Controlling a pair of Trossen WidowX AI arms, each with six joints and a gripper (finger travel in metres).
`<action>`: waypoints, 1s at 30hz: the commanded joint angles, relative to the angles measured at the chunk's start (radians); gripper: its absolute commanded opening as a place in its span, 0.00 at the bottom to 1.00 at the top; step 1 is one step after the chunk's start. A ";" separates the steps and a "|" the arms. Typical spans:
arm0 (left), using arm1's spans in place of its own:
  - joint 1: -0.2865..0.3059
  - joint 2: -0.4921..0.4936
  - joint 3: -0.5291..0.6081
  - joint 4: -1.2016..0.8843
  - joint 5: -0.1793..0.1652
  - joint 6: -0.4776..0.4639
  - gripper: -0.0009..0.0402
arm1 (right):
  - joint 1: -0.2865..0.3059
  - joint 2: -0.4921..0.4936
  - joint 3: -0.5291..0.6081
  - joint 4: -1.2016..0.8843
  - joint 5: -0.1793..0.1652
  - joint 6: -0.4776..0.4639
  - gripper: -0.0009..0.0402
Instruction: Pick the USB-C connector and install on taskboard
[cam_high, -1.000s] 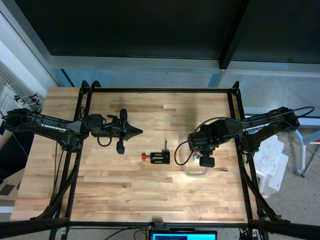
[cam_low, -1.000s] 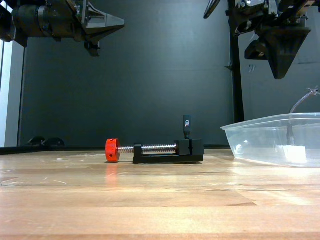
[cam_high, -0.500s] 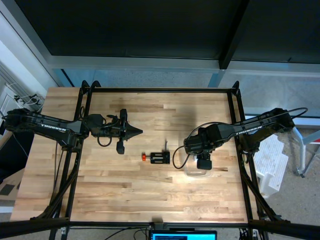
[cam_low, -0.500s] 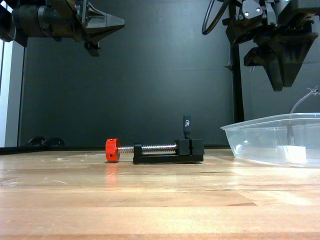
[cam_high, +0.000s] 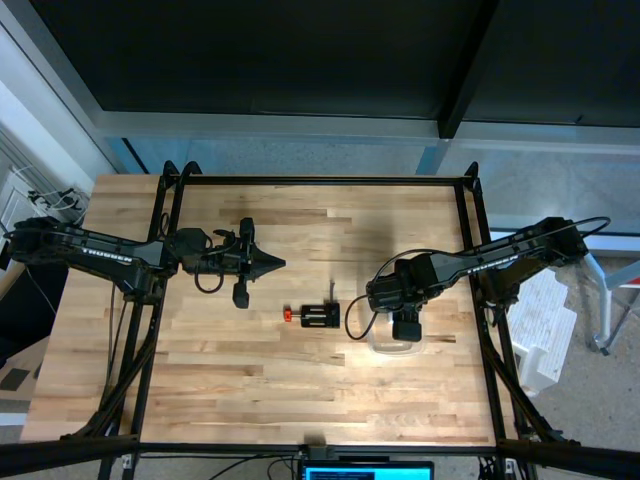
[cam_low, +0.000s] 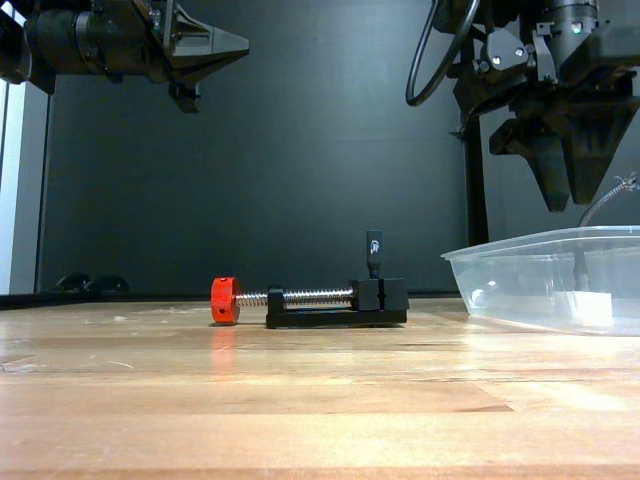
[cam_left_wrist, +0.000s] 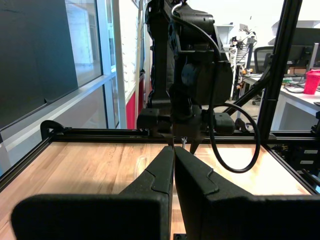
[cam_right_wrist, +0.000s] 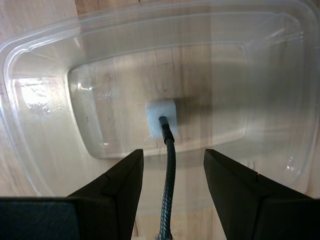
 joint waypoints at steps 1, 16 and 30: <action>0.000 0.000 0.000 0.000 0.000 0.000 0.02 | 0.002 0.000 -0.023 0.021 0.015 0.000 0.43; 0.000 0.000 0.000 0.000 0.000 0.000 0.02 | 0.005 0.036 -0.075 0.085 0.017 -0.013 0.43; 0.000 0.000 0.000 0.000 0.000 0.000 0.02 | 0.005 0.036 -0.127 0.145 0.017 -0.014 0.39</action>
